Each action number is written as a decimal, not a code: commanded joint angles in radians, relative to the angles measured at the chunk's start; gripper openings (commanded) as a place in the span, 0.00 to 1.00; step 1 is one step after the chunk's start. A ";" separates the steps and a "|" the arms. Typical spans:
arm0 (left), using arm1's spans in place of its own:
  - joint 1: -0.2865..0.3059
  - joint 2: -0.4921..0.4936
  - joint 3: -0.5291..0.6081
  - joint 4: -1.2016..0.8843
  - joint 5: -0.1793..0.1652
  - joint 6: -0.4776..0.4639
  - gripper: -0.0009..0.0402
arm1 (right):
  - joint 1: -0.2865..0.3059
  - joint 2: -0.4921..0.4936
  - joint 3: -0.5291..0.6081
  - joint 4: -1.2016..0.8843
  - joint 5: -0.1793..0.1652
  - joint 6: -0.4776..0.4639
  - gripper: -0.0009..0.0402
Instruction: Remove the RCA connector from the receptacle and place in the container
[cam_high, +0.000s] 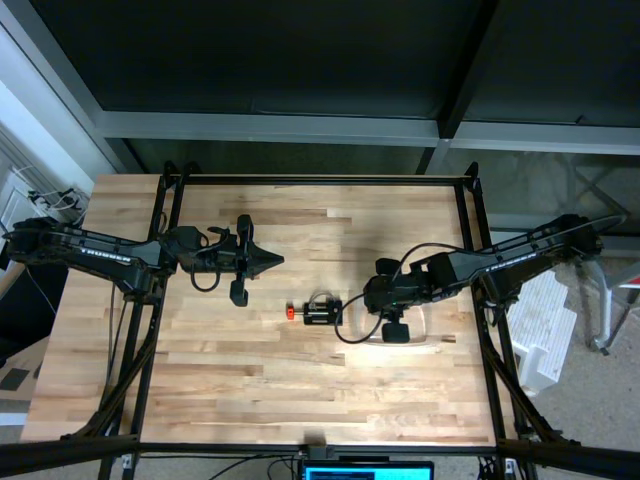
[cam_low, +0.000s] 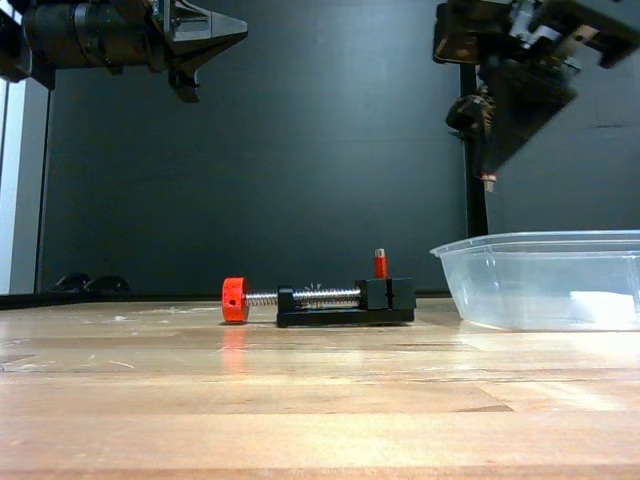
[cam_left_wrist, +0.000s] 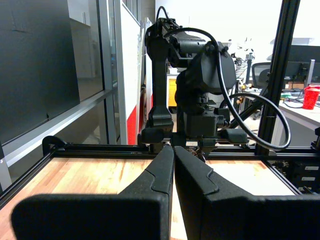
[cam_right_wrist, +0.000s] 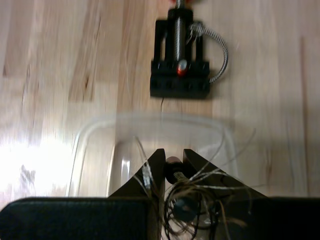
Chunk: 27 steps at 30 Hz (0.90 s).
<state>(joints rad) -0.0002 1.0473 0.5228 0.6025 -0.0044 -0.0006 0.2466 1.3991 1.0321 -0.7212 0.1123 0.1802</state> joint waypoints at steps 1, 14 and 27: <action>0.000 0.000 0.000 0.000 0.000 0.000 0.02 | 0.007 -0.013 -0.023 -0.035 0.001 0.007 0.06; 0.000 0.000 0.000 0.000 0.000 0.000 0.02 | 0.026 -0.023 -0.107 -0.037 0.002 0.051 0.26; 0.000 0.000 0.000 0.000 0.000 0.000 0.02 | 0.029 -0.032 -0.108 -0.034 0.001 0.027 0.30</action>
<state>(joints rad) -0.0002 1.0473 0.5224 0.6025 -0.0044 -0.0006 0.2756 1.3720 0.9237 -0.7563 0.1131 0.2180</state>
